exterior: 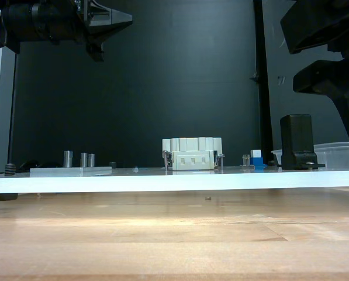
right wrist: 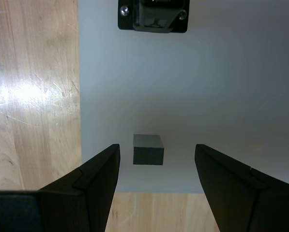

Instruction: Pick the 16mm bar from the taskboard and place it in the container

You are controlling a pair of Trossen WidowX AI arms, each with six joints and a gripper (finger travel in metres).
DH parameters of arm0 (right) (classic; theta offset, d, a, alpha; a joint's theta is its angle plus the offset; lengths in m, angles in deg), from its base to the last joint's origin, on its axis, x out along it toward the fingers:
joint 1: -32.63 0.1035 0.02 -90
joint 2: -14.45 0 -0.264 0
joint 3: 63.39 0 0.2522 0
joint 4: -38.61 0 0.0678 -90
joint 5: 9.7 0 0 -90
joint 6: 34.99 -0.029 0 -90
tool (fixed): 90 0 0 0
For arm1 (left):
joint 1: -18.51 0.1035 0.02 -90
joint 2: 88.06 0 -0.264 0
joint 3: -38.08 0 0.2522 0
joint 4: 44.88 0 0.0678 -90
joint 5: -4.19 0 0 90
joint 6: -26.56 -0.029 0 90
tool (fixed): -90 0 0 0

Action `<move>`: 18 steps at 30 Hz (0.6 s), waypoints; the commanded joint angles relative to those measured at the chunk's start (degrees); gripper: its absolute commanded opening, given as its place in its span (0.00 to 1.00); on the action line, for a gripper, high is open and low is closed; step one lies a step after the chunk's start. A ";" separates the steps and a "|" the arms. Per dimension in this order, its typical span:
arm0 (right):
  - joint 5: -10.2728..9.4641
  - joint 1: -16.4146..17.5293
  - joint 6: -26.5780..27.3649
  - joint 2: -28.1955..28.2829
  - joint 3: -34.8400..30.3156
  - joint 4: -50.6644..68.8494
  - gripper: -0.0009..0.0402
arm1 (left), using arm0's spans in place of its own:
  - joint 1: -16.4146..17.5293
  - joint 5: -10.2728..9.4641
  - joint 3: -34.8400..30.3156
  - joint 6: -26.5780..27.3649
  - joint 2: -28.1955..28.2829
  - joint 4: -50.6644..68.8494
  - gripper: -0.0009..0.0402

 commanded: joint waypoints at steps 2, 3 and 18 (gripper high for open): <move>-0.31 0.04 -0.11 -0.02 1.29 -2.38 0.55 | 0.00 0.02 0.00 0.00 0.00 0.00 0.02; -0.28 0.07 -0.11 -0.02 1.53 -2.60 0.55 | 0.02 0.02 0.00 0.00 0.00 0.00 0.02; -0.28 0.11 -0.09 -0.02 1.88 -2.89 0.41 | 0.00 0.02 0.00 0.00 0.00 0.00 0.02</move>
